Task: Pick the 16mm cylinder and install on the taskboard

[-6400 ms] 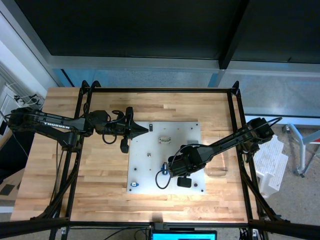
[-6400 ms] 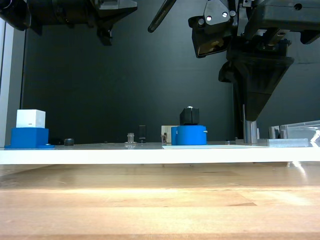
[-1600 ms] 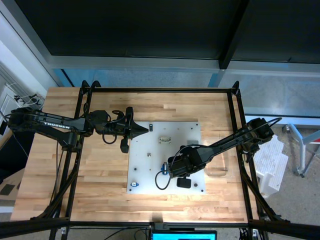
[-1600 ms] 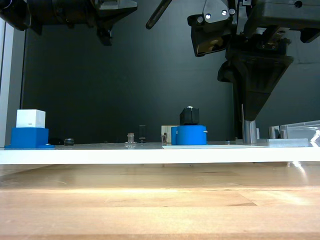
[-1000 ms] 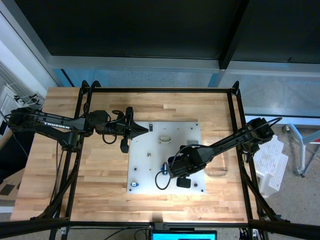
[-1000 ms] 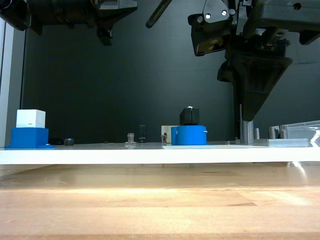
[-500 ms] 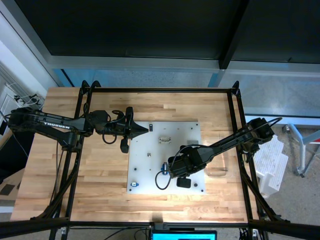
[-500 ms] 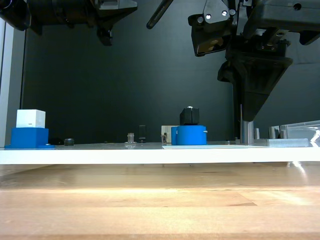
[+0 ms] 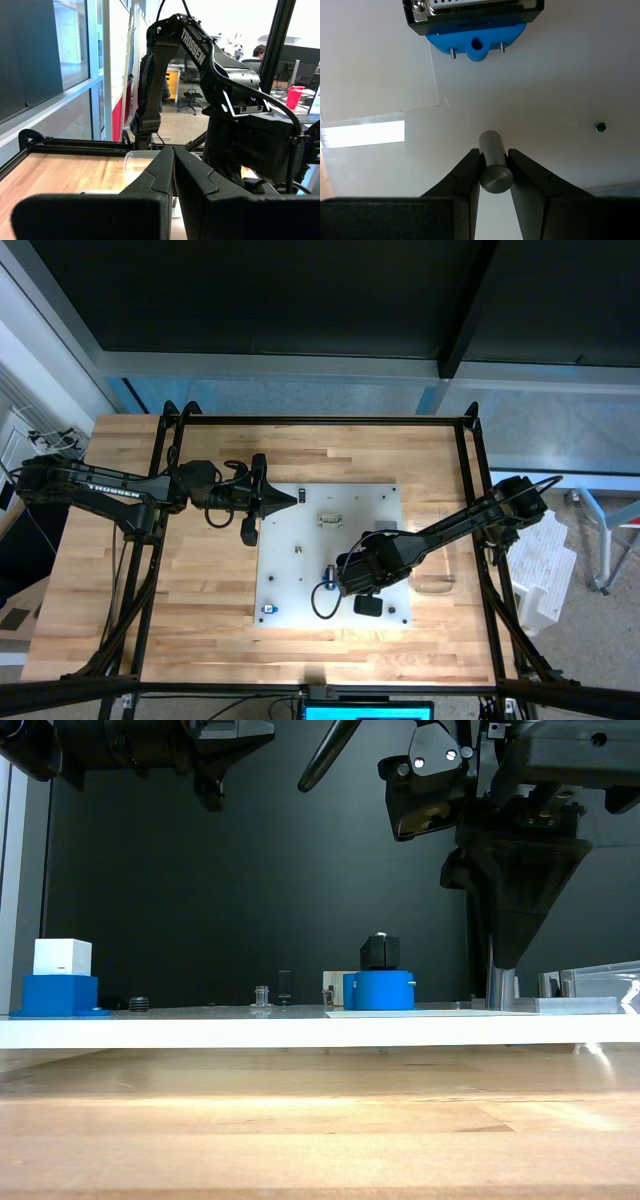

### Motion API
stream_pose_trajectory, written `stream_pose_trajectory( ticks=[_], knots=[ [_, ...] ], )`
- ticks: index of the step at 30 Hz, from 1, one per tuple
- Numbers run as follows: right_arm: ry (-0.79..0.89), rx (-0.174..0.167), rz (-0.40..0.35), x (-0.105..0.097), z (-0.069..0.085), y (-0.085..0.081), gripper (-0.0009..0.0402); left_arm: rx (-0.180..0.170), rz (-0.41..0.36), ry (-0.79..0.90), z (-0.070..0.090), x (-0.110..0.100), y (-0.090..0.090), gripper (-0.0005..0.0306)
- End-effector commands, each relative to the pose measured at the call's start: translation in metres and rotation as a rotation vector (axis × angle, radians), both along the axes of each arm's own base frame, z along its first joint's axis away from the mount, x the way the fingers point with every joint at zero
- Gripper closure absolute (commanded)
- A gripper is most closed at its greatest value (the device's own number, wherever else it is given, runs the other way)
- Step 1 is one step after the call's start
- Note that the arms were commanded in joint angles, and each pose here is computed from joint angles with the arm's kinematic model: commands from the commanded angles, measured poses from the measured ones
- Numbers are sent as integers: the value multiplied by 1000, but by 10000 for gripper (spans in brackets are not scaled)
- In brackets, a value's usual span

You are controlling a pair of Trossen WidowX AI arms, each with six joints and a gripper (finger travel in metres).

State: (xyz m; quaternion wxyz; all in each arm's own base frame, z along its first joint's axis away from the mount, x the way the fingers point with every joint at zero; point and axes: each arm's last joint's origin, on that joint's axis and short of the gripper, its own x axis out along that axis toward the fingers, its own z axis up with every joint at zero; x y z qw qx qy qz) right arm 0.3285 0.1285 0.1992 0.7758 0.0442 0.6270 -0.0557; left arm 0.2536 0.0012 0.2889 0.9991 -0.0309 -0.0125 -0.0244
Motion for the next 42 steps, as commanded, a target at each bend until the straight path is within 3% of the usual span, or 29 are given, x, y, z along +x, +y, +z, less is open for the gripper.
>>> stream_pose_trajectory(
  ticks=[1,4,9,24,34,38,42],
  knots=[
    [-9,6,-2,1,1,0,387,0,0,-1,0,0,0,300],
    [-11,6,-2,1,1,1,387,0,0,-1,0,0,0,300],
    [-33,-22,-9,2,1,0,377,0,0,0,0,0,0,300],
    [-57,-7,-32,1,-12,-1,313,0,0,-1,0,0,0,300],
    [-57,1,-63,1,-12,-1,227,0,0,-1,0,0,0,300],
    [-73,7,-59,-1,-6,-1,189,0,0,0,0,0,0,300],
    [-119,26,-73,-4,11,-7,166,0,0,-1,0,0,0,300]
  ],
)
